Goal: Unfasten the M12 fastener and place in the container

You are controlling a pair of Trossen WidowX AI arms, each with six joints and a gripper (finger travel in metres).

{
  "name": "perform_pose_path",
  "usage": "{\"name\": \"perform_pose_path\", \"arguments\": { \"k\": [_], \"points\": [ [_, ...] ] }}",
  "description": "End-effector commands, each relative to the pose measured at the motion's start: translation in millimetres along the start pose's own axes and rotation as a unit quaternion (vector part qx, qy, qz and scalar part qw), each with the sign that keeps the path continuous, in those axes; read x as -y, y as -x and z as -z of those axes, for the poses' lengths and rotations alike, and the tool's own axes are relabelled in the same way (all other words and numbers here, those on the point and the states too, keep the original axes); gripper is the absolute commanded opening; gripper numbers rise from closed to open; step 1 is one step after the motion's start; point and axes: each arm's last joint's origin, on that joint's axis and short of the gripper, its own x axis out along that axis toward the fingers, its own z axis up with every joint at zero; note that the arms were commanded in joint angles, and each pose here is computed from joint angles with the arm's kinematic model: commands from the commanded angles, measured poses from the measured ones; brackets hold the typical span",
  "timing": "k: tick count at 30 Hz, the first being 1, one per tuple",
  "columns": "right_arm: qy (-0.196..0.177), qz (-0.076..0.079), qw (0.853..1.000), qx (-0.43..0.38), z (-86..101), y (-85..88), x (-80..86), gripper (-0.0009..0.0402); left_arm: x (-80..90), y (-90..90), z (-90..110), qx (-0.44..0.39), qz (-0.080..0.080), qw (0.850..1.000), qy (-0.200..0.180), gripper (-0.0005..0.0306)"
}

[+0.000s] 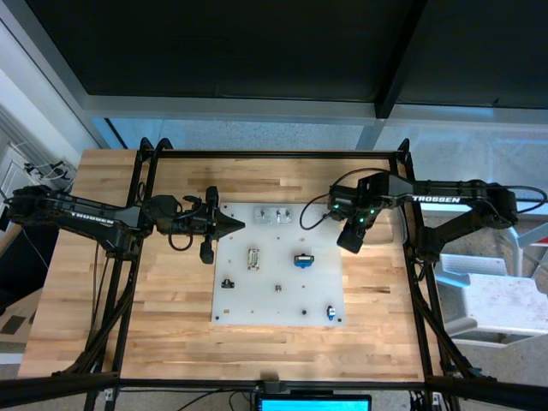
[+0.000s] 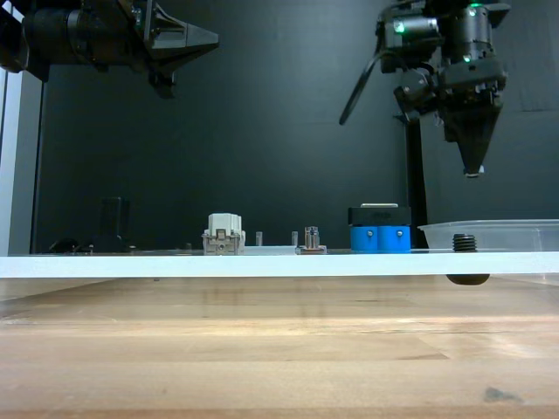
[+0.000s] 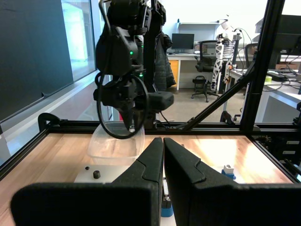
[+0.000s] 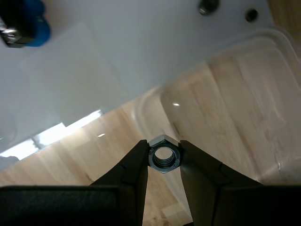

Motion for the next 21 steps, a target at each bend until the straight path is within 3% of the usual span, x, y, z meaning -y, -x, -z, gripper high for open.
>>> {"name": "perform_pose_path", "arguments": {
  "k": [1,11,13,15,16,21],
  "points": [
    [-0.018,0.002,1.000,-0.002,6.4,-3.4,10.1,0.0000,0.0,0.0,0,0.000,0.000,1.000,0.000,0.0000],
    [-0.079,0.010,0.997,-0.006,20.6,-9.3,36.0,0.0000,0.0,0.0,0,0.000,0.000,1.000,0.000,0.0000],
    [-0.091,0.027,0.995,-0.001,20.8,-9.0,41.1,0.0001,0.0,0.0,0,0.000,0.000,1.000,0.000,0.0000],
    [-0.106,0.062,0.992,0.008,20.5,-8.6,45.7,0.0008,-0.1,0.0,0,0.000,0.000,1.000,0.000,0.0000],
    [-0.113,0.072,0.991,0.011,20.4,-8.5,46.3,0.0014,0.0,0.0,0,0.000,0.000,1.000,0.000,0.0000],
    [-0.115,0.068,0.991,0.011,20.4,-8.5,46.0,0.0067,0.0,0.0,0,0.000,0.000,1.000,0.000,0.0000]
  ]
}}
